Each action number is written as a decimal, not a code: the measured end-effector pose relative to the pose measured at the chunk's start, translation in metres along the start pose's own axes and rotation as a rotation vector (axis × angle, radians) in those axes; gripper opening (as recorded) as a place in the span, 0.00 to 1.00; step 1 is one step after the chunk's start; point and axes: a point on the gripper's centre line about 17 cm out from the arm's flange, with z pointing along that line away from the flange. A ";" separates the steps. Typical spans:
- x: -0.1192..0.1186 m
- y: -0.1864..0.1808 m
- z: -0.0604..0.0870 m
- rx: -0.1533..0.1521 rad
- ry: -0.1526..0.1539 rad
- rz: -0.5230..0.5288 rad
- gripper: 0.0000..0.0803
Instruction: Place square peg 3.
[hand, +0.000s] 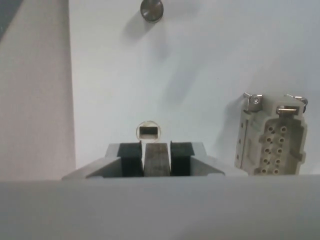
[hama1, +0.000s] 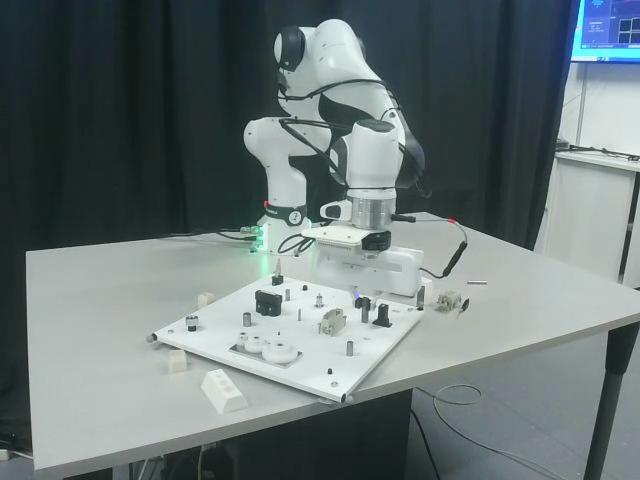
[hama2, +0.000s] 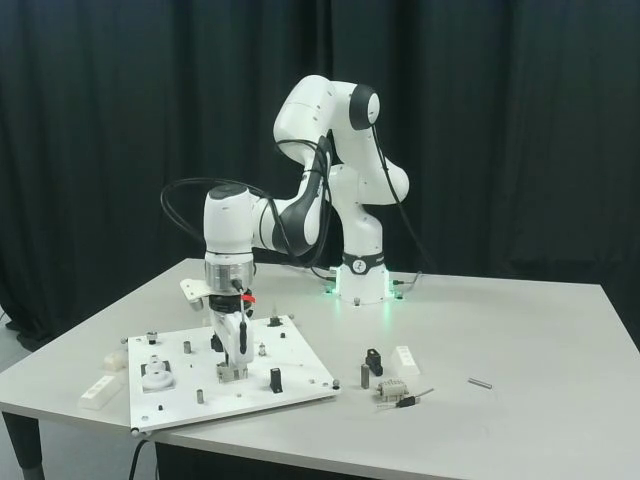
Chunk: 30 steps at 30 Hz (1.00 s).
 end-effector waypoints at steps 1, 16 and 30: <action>0.000 0.000 0.000 0.000 0.000 0.000 0.14; -0.006 -0.008 0.000 0.004 0.002 -0.020 0.14; -0.064 -0.064 -0.006 0.023 -0.010 -0.106 0.14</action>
